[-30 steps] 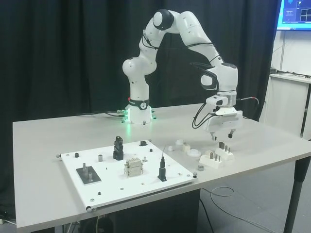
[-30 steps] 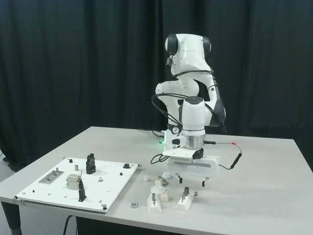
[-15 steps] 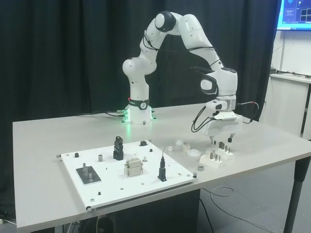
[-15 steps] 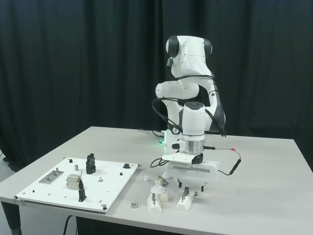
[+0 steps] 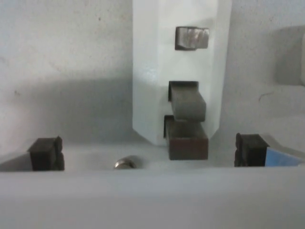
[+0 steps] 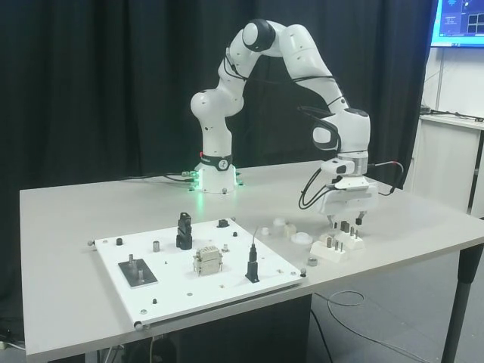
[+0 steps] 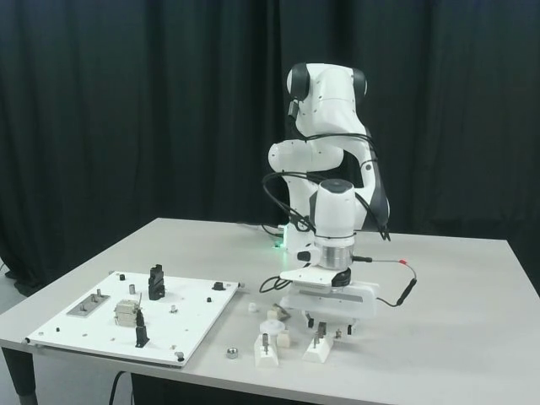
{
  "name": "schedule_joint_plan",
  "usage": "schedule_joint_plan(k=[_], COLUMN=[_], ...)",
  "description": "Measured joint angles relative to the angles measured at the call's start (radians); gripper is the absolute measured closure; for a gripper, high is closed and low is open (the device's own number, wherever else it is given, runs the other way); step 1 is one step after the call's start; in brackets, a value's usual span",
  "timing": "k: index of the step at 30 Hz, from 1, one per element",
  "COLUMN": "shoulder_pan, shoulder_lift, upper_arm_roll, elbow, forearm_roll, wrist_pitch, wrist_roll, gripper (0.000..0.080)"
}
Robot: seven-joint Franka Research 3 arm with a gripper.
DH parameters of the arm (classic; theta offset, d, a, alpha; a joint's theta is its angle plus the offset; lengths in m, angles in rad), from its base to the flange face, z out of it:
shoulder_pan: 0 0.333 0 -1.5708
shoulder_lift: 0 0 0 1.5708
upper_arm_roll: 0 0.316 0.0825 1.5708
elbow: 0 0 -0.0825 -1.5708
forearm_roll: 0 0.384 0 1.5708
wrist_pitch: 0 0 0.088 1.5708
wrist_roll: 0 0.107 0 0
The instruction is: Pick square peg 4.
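Observation:
In the wrist view a white holder block (image 5: 152, 95) carries a row of three dark grey square pegs. The peg closest to the camera (image 5: 187, 139) stands between my open gripper (image 5: 147, 152) fingertips (image 5: 46, 154), nearer one fingertip than the other and touching neither. Behind it stand a second peg (image 5: 187, 100) and a third peg (image 5: 191, 38). From the room, the gripper (image 6: 345, 221) (image 7: 329, 325) hangs low over the holder block (image 6: 352, 242) (image 7: 319, 349) near the table's front edge, with its fingers straddling the pegs.
A second white holder (image 7: 267, 348) with pegs stands right beside the first. Small white round pieces (image 6: 283, 224) lie just behind them and a loose nut (image 6: 310, 262) sits near the white board (image 6: 227, 287), which carries several parts. The table edge is close in front.
Over the last second the gripper has come down onto the holder block, from clearly above the pegs to level with them. Its fingers stay open.

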Motion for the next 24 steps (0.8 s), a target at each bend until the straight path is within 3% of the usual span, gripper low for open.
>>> schedule_joint_plan(k=[11, 12, 20, 21, 24], shoulder_pan=[-0.001, -0.001, -0.006, -0.007, -0.009], shoulder_lift=[0.010, 0.011, 0.012, 0.012, 0.012], upper_arm_roll=[0.002, 0.002, 0.002, 0.002, 0.002], elbow=[0.005, 0.005, 0.008, 0.008, 0.010], forearm_roll=[-0.003, -0.003, -0.004, -0.004, -0.004], wrist_pitch=[0.006, 0.006, 0.006, 0.006, 0.005], wrist_roll=[0.000, 0.000, -0.001, -0.001, -0.002], gripper=[0.0003, 0.0138, 0.0138, 0.0462, 0.0462])
